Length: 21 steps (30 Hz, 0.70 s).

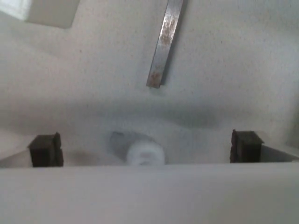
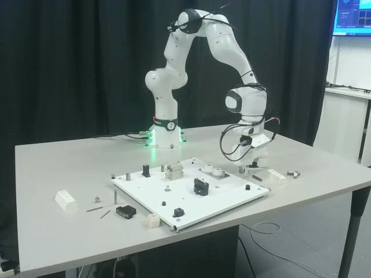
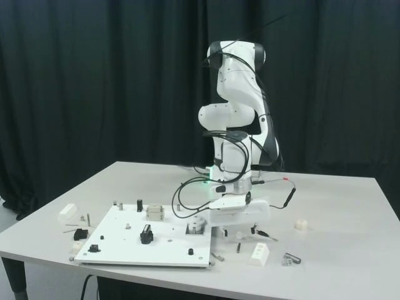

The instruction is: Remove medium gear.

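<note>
A small white gear (image 1: 145, 153) lies on the grey table, off the white board, seen in the wrist view. My gripper (image 1: 145, 148) is open, with its two black fingertips (image 1: 45, 150) wide apart on either side of the gear and not touching it. In the room views the gripper (image 2: 253, 168) (image 3: 240, 234) hangs low over the table just past the board's right edge; the gear itself is hidden there by the hand. Two more white gears (image 2: 212, 170) (image 3: 198, 224) stand on the board (image 2: 191, 197) near that edge.
A grey metal bar (image 1: 163, 44) lies on the table just beyond the gear. A white block (image 2: 276, 175) (image 3: 259, 253) and a metal clip (image 2: 294, 173) (image 3: 289, 259) lie close by. The board carries black fixtures (image 2: 200, 187) and pegs. Loose parts and a white block (image 2: 66, 200) lie at the far end.
</note>
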Each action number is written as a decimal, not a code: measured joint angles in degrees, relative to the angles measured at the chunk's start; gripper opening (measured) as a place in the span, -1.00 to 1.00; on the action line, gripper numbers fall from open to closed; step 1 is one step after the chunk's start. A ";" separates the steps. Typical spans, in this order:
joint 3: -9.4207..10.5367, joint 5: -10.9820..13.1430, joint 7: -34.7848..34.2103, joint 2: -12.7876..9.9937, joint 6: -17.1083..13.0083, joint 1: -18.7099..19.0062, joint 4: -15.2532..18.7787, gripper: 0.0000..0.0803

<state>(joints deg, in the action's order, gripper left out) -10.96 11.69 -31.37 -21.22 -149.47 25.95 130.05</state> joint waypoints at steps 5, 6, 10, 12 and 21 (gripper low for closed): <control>0.01 0.00 -0.05 0.10 0.00 0.00 -0.18 0.99; 0.00 0.00 -0.06 0.12 0.00 0.00 -0.20 0.99; 0.01 0.00 -0.12 0.22 0.00 0.00 -0.26 0.99; 0.00 0.00 -0.13 0.28 0.00 0.00 -0.26 0.99; 0.00 0.00 -0.14 0.66 0.00 -0.05 -0.27 0.99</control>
<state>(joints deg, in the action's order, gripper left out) -10.97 11.69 -31.51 -20.56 -149.47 25.89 129.78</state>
